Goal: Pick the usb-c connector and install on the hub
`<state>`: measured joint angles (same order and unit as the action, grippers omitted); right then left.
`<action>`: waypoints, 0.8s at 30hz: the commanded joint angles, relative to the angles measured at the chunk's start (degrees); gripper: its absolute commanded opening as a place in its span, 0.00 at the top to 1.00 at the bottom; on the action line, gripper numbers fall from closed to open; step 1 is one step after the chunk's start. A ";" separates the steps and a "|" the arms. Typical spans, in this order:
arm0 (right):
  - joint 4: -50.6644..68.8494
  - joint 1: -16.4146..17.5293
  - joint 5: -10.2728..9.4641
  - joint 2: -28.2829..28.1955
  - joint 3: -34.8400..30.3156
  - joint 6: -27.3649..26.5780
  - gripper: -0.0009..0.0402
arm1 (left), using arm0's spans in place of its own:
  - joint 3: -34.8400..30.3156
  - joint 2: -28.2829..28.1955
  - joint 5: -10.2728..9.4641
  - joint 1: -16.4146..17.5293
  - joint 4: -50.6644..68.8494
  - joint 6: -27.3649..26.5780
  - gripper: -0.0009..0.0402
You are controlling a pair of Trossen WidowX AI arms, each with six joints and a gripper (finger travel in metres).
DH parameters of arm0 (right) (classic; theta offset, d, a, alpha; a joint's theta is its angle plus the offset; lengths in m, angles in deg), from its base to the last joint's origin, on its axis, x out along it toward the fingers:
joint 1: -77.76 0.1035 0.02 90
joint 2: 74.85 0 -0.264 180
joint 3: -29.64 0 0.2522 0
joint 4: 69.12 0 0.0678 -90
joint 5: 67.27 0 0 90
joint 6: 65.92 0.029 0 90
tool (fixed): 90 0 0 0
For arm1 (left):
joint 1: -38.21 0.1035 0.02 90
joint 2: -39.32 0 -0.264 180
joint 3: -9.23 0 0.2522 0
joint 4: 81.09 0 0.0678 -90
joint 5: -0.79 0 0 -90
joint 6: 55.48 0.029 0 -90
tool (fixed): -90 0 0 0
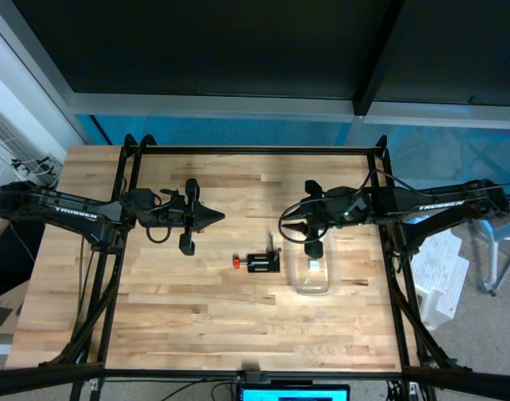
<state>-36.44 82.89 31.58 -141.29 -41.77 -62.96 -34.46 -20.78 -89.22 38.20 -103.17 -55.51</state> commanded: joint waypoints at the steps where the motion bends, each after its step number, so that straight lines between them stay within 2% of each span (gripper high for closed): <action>1: -5.81 -0.02 -0.04 2.43 3.85 -0.46 0.90 | -0.02 0.00 0.00 0.02 -0.02 0.02 0.98; 5: -14.82 -0.28 -0.37 4.83 8.85 -0.57 0.98 | -0.02 0.00 0.00 0.00 0.00 0.02 0.98; 9: -22.29 -0.87 -1.20 6.75 12.83 -0.98 0.97 | -0.02 0.00 0.00 0.02 -0.02 0.02 0.98; 14: -28.98 -2.54 -4.63 8.70 16.72 -1.73 0.98 | -0.02 0.00 0.00 0.00 0.00 0.02 0.98; 22: -34.84 -3.87 -4.52 11.85 20.68 -1.31 0.98 | -0.02 0.00 0.00 0.02 0.00 0.02 0.98; 24: -36.11 -3.87 -5.70 12.44 21.35 -1.33 0.98 | -0.02 0.00 0.00 0.02 0.00 0.02 0.98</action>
<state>-71.63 79.00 26.72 -129.18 -20.83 -64.36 -34.48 -20.78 -89.24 38.20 -103.17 -55.49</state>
